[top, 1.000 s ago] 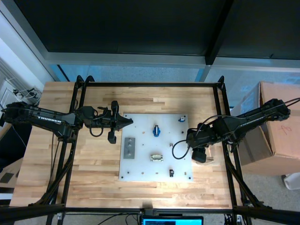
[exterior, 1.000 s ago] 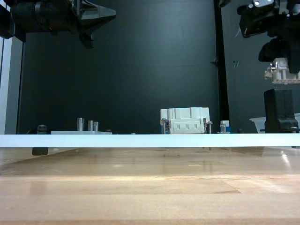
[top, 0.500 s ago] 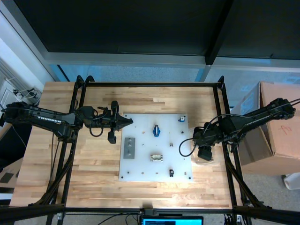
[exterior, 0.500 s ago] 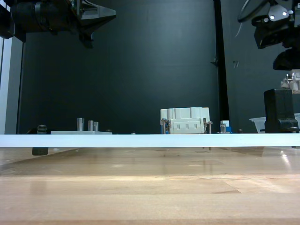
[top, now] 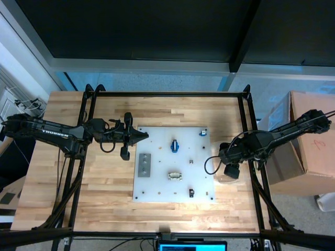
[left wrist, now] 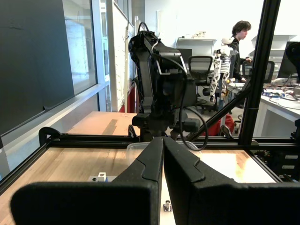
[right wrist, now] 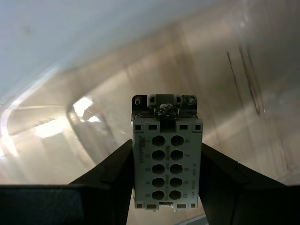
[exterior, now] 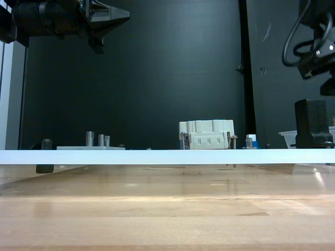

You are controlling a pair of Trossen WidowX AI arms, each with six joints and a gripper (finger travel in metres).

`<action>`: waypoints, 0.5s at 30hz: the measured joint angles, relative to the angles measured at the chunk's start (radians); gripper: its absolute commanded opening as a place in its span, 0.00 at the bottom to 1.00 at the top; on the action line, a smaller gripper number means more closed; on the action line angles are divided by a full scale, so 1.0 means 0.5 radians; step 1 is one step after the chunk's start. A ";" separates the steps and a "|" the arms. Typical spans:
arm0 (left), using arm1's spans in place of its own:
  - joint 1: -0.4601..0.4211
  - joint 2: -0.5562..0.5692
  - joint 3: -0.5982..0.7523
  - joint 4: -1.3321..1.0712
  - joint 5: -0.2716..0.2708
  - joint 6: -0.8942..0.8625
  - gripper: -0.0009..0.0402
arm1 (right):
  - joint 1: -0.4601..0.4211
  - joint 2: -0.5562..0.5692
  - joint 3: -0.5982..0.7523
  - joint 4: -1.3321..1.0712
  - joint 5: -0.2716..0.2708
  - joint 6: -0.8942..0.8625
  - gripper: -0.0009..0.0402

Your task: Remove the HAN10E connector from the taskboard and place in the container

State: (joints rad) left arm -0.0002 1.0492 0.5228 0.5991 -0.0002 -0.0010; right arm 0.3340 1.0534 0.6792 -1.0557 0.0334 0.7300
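Right wrist view: your right claw (right wrist: 166,149) pinches grey ten-hole HAN10E connector (right wrist: 166,165), clear plastic container (right wrist: 89,110) straight beyond; left claw (left wrist: 162,140), pressed together, hovers at white taskboard (top: 157,183) left edge.

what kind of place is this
Probably a robotics lab in an open office: a person and an office chair behind a framed wooden table with a white board. The left gripper, shut, hangs over the board's left edge; the right gripper holds the connector over a clear container.

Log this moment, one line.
HAN10E connector: held over container | right gripper: shut on it, beside taskboard | left gripper: shut, above taskboard's left edge
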 measured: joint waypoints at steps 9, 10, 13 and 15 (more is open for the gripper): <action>0.000 0.000 -0.001 0.000 0.000 0.000 0.02 | 0.002 0.000 -0.124 0.008 -0.001 0.146 0.06; 0.000 0.000 -0.001 0.000 0.000 0.000 0.02 | 0.002 0.000 -0.131 0.007 -0.001 0.166 0.06; 0.000 0.000 -0.001 0.001 0.000 0.001 0.02 | 0.002 0.000 -0.137 0.020 -0.001 0.199 0.06; 0.000 0.000 0.000 0.000 -0.001 0.001 0.02 | 0.002 0.000 -0.140 0.042 -0.001 0.203 0.06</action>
State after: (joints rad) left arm -0.0002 1.0492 0.5228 0.5991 -0.0006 -0.0006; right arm 0.3347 1.0534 0.6094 -1.0348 0.0330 0.8314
